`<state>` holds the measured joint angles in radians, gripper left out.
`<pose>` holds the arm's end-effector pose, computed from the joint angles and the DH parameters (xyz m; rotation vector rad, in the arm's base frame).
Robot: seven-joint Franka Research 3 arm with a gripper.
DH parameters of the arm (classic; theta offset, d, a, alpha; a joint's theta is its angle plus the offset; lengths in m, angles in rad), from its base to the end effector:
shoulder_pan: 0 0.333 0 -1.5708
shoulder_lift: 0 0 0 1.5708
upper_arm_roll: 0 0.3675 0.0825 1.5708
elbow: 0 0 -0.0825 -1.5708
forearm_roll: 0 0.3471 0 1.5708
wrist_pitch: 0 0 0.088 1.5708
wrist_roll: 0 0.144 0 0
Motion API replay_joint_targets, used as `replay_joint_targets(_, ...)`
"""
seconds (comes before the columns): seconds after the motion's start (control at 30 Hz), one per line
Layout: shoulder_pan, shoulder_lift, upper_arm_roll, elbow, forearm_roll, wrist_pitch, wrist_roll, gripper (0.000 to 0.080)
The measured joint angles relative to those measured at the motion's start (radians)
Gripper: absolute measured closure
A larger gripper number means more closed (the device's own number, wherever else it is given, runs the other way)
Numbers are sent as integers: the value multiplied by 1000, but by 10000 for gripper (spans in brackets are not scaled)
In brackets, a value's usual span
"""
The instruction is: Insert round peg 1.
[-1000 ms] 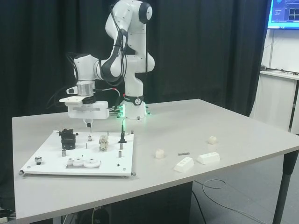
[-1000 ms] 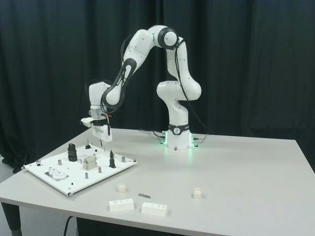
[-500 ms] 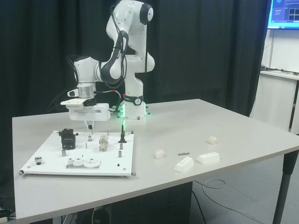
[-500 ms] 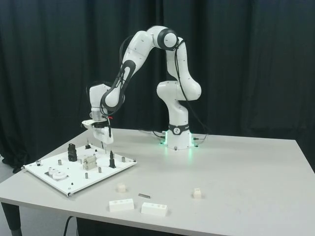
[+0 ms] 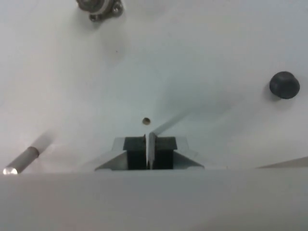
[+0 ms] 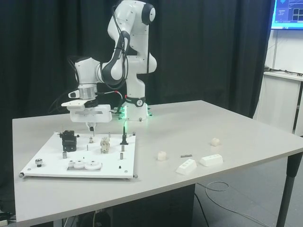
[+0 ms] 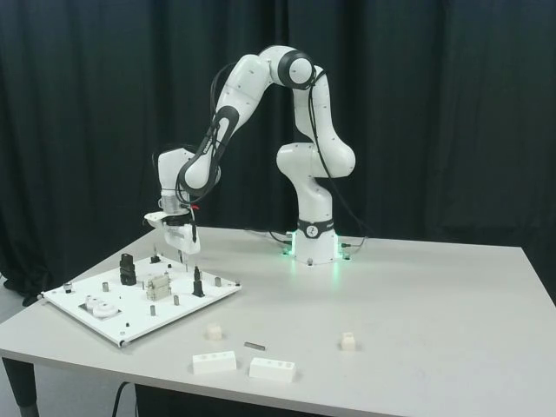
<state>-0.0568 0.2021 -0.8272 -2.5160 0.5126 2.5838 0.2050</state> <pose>0.2793 -0.3474 0.2686 -2.1874 2.0922 -0.0042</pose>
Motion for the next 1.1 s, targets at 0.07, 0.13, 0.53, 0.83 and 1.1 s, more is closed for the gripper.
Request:
replay_joint_targets(0.07, 0, 0, 0, 0, 2, 1, -1, 769)
replay_joint_targets(0.13, 0, 0, 1, 0, 5, 2, -2, 769)
replay_joint_targets(0.53, 0, 4, 2, 0, 14, 15, -11, 769)
replay_joint_targets(0.83, 0, 7, 2, 0, 39, 21, -37, 769)
replay_joint_targets(1.1, 0, 7, 4, 0, 55, 25, -50, 769)
